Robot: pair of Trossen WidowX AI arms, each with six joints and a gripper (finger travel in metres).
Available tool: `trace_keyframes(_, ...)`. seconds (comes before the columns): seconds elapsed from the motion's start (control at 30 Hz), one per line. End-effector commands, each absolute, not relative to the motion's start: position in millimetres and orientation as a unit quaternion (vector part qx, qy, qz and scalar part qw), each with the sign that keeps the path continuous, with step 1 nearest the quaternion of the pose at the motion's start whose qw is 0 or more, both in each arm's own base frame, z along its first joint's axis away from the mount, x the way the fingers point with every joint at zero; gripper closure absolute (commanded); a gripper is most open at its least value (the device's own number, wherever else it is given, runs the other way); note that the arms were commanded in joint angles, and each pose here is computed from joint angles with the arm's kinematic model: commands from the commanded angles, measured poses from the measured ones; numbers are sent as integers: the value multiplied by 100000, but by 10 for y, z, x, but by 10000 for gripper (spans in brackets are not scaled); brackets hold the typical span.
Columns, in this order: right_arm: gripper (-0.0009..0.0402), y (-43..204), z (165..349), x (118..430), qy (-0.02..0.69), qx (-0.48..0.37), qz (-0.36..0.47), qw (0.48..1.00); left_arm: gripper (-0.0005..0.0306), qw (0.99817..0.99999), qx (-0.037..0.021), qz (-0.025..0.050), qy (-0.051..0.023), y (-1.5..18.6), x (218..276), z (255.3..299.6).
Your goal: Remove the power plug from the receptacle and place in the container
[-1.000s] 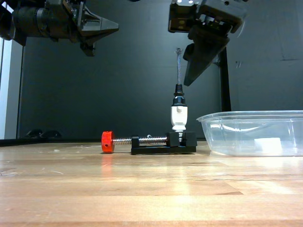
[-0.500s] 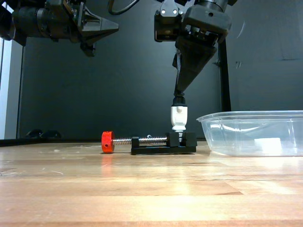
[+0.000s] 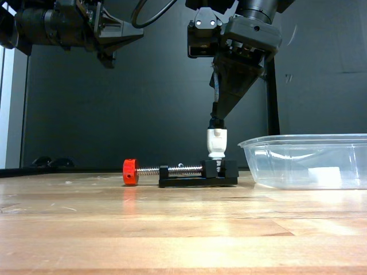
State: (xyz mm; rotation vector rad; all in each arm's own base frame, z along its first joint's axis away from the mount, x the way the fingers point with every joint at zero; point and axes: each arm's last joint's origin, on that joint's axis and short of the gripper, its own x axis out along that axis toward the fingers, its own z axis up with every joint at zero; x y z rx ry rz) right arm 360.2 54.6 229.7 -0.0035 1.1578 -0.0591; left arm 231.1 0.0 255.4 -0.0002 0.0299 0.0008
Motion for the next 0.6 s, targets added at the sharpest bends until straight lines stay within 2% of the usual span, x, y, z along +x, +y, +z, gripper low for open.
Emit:
trace_keyframes(0.03,178,548,2296,3609,54190,-63,-2801,83998,300,99988,-9,38,1554,1,2312,2553)
trace_keyframes(0.3,182,548,2276,3608,54064,-54,-2778,84079,300,99988,-9,19,1554,0,2312,2553)
trace_keyframes(0.6,237,550,2279,3618,53594,32,-2703,84382,300,99988,-9,57,1554,1,2312,2553)
